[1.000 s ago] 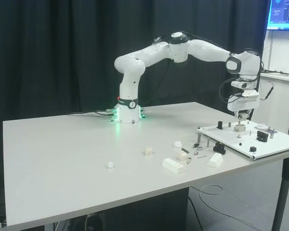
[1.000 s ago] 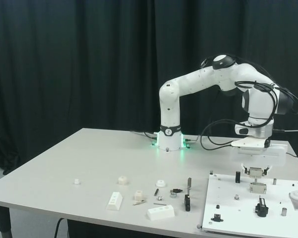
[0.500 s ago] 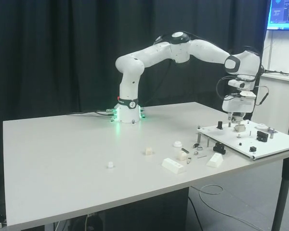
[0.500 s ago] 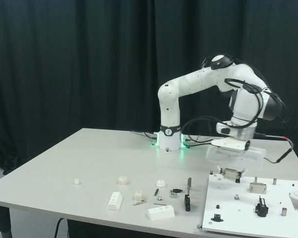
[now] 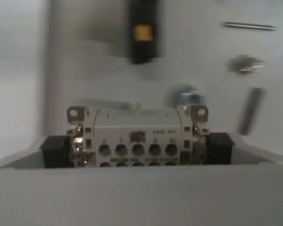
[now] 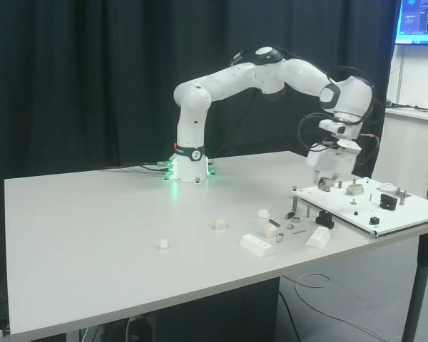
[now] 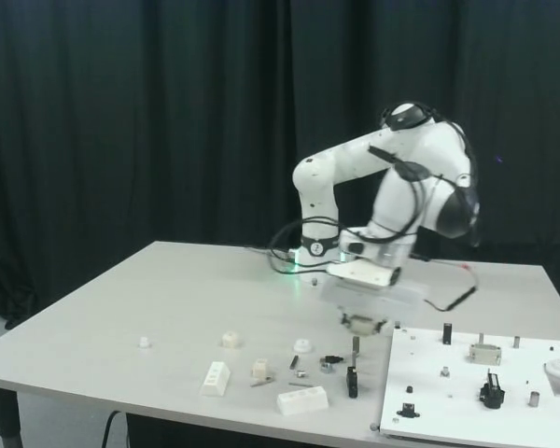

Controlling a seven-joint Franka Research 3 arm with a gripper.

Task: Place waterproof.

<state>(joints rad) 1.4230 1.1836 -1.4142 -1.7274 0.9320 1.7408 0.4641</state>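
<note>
Placing: the gripper [image 7: 359, 325] is clamped on the connector [image 5: 137, 132], black pads [image 5: 54, 150] on its two short ends. It hangs over the table just left of the board. My advice is to keep the part level, line its long side up with the seat, lower it straight, and let go only once it sits flat. Which seat it is meant for I cannot tell.
Table [image 7: 168, 299]: grey, flat and matt, with small loose parts scattered along the near side.
Blocks [image 7: 215, 378]: white, chunky, with holes on top; two lie near the table's near edge.
Connector: a pale rectangular body with a row of round sockets and shiny metal ears at the corners. It looks rigid, so a firm squeeze should not deform it.
Board [image 7: 467, 411]: a white flat plate at the right, carrying black clips and thin upright pins.
Housing [image 7: 485, 353]: a small metal-looking box far right on the board, alike in shape to the connector.
</note>
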